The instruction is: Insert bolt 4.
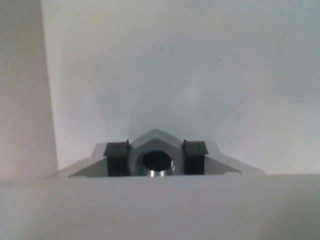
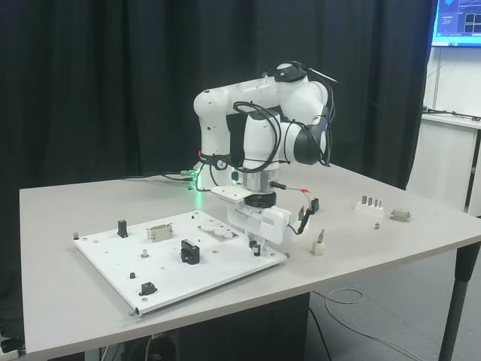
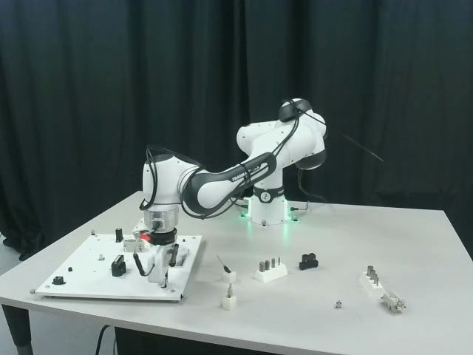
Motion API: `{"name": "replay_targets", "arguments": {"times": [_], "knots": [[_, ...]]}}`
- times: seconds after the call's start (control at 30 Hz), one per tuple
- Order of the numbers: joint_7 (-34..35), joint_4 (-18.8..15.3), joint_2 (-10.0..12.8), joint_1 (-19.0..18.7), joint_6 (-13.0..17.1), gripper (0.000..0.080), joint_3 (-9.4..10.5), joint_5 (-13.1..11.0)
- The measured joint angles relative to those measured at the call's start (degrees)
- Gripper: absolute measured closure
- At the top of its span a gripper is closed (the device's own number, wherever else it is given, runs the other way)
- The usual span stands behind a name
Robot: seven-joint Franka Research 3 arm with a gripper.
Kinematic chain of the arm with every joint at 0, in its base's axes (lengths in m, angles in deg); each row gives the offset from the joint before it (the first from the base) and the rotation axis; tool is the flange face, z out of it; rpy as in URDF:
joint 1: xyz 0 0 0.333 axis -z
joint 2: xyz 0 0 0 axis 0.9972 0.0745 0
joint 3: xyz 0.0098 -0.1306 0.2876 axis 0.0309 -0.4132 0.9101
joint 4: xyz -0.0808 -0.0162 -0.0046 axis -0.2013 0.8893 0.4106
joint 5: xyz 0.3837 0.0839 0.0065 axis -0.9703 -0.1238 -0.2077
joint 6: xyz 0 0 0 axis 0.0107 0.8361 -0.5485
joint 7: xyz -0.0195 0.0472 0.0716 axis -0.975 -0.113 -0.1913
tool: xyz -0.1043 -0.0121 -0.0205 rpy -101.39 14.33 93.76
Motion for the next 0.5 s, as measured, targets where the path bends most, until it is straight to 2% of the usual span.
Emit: {"name": "replay_targets", "arguments": {"times": [0.5], "knots": [[1.5, 0.0, 0.0, -0.1, 0.2, 0.0577, -0.02, 0.0]]}}
